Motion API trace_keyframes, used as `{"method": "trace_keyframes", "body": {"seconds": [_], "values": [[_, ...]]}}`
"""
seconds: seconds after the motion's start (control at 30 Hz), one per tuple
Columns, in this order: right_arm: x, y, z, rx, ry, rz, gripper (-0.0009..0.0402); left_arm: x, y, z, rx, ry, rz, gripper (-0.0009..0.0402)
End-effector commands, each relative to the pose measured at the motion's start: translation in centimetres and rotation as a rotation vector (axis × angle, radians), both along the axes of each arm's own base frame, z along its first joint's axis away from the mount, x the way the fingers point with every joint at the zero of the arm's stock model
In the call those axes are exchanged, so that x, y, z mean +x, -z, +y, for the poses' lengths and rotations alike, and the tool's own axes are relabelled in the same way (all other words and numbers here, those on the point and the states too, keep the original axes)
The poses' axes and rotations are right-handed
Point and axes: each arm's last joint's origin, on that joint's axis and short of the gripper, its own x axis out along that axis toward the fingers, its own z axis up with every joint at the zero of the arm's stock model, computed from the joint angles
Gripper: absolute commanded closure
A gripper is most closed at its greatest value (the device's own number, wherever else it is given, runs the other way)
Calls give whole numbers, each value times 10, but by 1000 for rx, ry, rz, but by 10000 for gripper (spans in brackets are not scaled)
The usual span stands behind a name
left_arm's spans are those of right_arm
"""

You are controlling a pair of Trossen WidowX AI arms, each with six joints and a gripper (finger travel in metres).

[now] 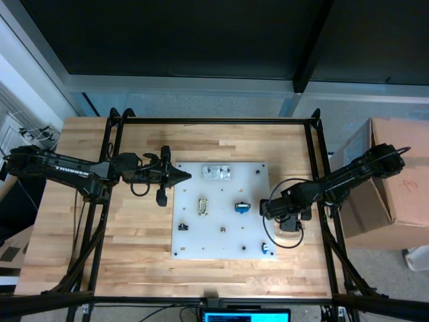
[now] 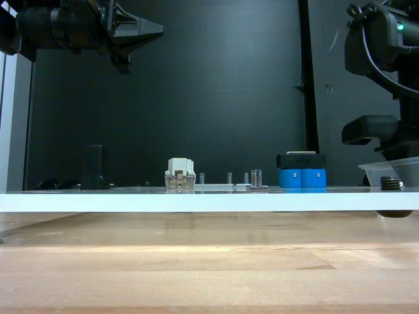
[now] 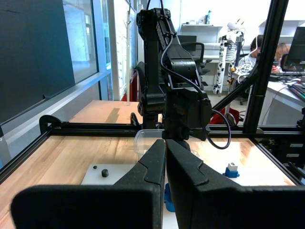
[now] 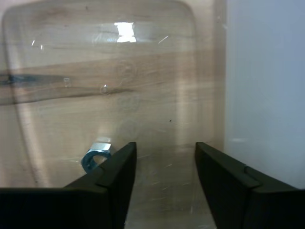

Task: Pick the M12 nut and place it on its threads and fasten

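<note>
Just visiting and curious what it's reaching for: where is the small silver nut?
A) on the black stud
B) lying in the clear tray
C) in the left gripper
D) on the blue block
B: the nut lies free in the clear tray, beside the open right gripper, not in it; the stud shows bare ribs; the left gripper, shut, hangs above the white board's left side.
</note>
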Motion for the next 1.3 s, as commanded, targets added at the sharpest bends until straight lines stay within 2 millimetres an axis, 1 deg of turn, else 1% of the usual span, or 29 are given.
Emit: {"method": "trace_keyframes", "body": {"seconds": [0.03, 0.23, 0.33, 0.4, 0.57, 0.67, 0.8, 1.1, 1.2, 1.3], "values": [[0, 0, 0, 3, 0, 4, 285, 0, 0, 0, 0, 0, 0, 393], [0, 0, 0, 4, 0, 3, 358, 0, 0, 0, 0, 0, 0, 393], [0, 0, 0, 4, 2, 3, 385, 0, 0, 0, 0, 0, 0, 393], [0, 0, 0, 4, 1, 3, 396, 0, 0, 0, 0, 0, 0, 393], [0, -1, 0, 4, 1, 0, 385, 0, 0, 0, 0, 0, 0, 393], [-1, -6, 0, 9, 1, -15, 385, 0, 0, 0, 0, 0, 0, 393], [-1, -22, 0, 7, 0, -12, 392, 0, 0, 0, 0, 0, 0, 393], [-2, -70, 0, 14, 0, -31, 391, 0, 0, 0, 0, 0, 0, 393], [-2, -76, 0, 10, 0, -21, 391, 0, 0, 0, 0, 0, 0, 393], [-2, -76, 0, 10, 1, -19, 391, 0, 0, 0, 0, 0, 0, 393]]}}
